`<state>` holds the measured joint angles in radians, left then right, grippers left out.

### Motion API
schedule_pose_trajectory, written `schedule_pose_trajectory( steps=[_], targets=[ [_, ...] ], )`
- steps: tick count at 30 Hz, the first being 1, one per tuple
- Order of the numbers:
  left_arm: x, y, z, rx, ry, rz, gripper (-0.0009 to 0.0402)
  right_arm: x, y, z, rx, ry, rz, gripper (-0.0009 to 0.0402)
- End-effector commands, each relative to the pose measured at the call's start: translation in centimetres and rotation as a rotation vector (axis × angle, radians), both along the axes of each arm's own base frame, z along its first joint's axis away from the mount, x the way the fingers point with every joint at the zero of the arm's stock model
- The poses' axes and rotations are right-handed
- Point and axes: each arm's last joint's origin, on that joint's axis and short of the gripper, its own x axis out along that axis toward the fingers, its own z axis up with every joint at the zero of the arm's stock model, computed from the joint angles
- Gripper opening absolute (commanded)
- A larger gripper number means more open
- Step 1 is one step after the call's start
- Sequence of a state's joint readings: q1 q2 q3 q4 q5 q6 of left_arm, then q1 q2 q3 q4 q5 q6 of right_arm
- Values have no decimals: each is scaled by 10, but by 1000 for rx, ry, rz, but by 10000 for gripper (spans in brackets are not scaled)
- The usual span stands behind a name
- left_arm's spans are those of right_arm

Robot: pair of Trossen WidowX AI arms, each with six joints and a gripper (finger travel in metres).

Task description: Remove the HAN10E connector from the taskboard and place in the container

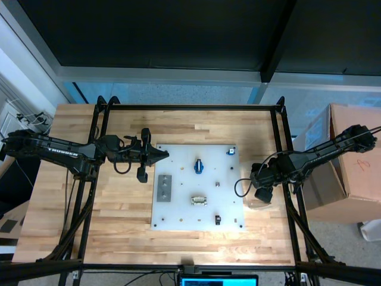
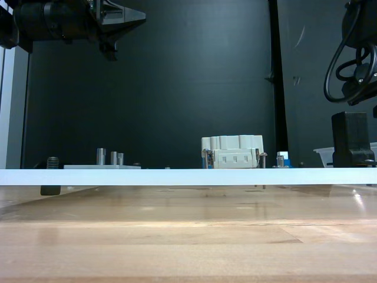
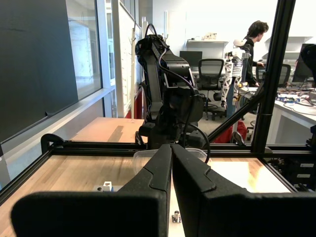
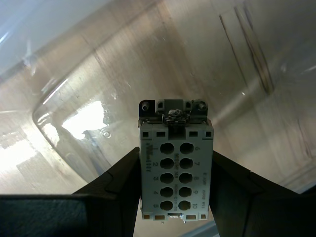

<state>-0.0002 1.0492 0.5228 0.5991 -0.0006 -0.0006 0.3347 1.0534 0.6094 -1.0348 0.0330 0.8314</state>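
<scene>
The right gripper (image 1: 262, 192), off the right edge of the white square taskboard (image 1: 178, 220), has its jaws clamped on the sides of the pale grey ten-hole HAN10E connector (image 4: 175, 148), held clear of the board directly over the clear plastic container (image 4: 59, 123) on the wooden table (image 1: 71, 208). A beige connector housing (image 1: 199, 201), a blue knob (image 1: 199, 166) and a grey metal block (image 1: 164, 186) sit on the board, well apart from it. The left gripper (image 1: 162, 155) hangs high over the board's far left edge with its jaws together.

The black right tool (image 4: 175, 154) is clasping a pale grey connector (image 4: 176, 163) dotted with dark holes; the black left tool (image 1: 162, 154) is hanging over a white board (image 1: 178, 170) on a striped light-wood surface (image 1: 65, 202).
</scene>
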Motion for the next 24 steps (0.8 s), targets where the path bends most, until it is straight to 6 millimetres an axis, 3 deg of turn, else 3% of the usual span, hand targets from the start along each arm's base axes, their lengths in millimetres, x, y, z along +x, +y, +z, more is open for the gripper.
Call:
schedule_pose_trajectory(
  steps=[1,16,24],
  targets=[
    [0,0,0,0,0,0,0,4,2,0,14,-42,7,17],
    [0,0,0,0,0,0,0,9,3,1,30,-88,-1,83],
    [0,0,0,0,-1,0,0,7,3,-4,25,-83,-11,97]
  ],
)
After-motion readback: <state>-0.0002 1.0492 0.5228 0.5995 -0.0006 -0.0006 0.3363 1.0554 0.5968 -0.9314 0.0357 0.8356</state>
